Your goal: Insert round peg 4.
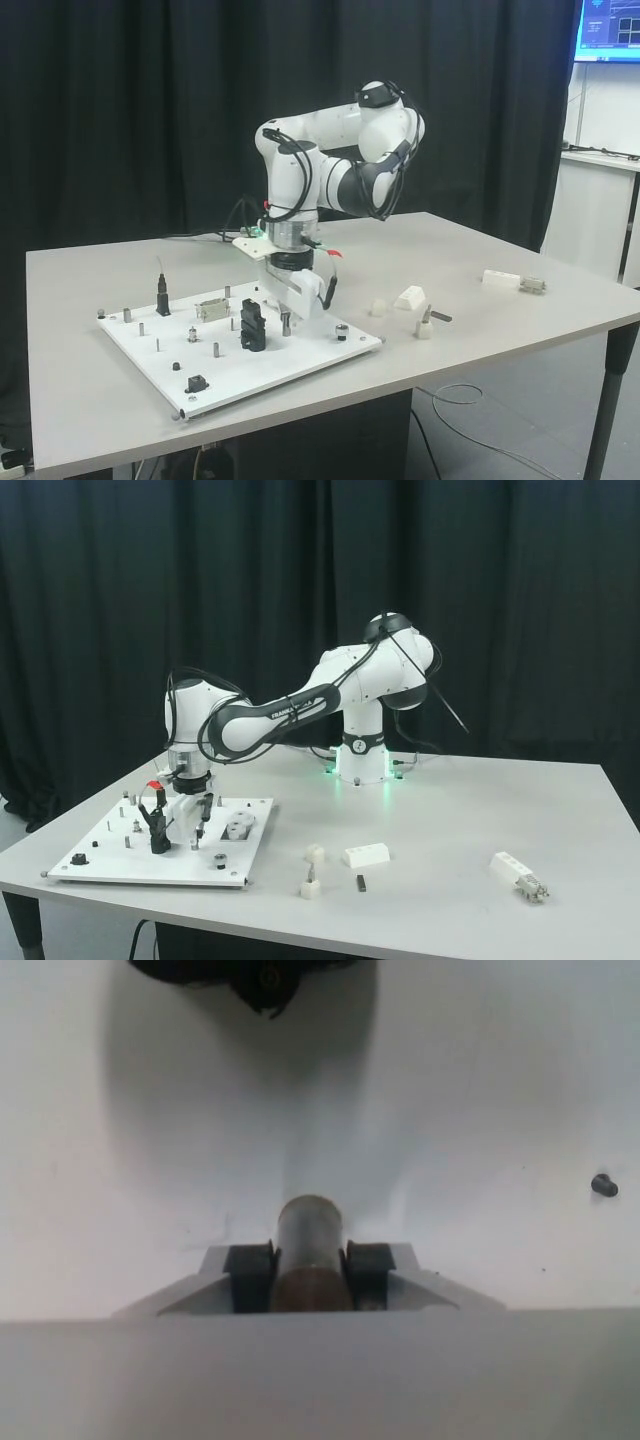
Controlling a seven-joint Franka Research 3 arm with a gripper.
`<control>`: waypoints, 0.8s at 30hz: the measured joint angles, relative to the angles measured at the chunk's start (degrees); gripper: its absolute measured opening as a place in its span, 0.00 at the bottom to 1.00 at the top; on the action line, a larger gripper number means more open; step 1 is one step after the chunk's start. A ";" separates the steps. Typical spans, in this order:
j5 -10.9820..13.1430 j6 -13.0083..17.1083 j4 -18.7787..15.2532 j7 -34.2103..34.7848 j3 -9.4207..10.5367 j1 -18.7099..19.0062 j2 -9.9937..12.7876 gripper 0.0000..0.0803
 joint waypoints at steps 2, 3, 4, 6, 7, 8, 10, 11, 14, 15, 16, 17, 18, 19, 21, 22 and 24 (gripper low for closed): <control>0.30 0.04 -0.15 0.00 0.01 0.00 0.00 0.19; 0.44 0.05 -0.21 -0.02 0.01 0.00 0.00 0.19; 0.55 0.06 -0.26 -0.06 0.02 0.00 0.00 0.19; 0.71 0.13 -0.33 -0.12 0.03 0.00 0.00 0.19; 0.76 0.17 -0.36 -0.13 0.03 0.00 0.00 0.19; 0.80 0.22 -0.38 -0.13 0.04 0.00 0.00 0.19; 0.81 0.32 -0.45 -0.13 0.04 0.00 0.00 0.19; 0.81 0.37 -0.52 -0.13 0.04 0.00 0.00 0.19; 0.81 0.40 -0.69 -0.12 0.02 0.00 0.00 0.21; 0.81 0.40 -0.72 -0.11 0.01 0.00 -0.01 0.21; 0.81 0.39 -0.74 -0.07 -0.01 0.00 -0.02 0.21; 0.81 0.39 -0.75 -0.04 -0.05 0.00 -0.05 0.21; 0.81 0.36 -0.75 -0.01 -0.10 0.01 -0.08 0.21; 0.81 0.34 -0.75 0.02 -0.18 0.03 -0.13 0.21; 0.81 0.19 -0.75 0.15 -0.47 0.12 -0.20 0.88; 0.81 -0.01 -0.75 0.28 -0.72 0.20 -0.21 0.88; 0.79 -0.64 -0.75 0.60 -1.36 0.41 -0.21 0.88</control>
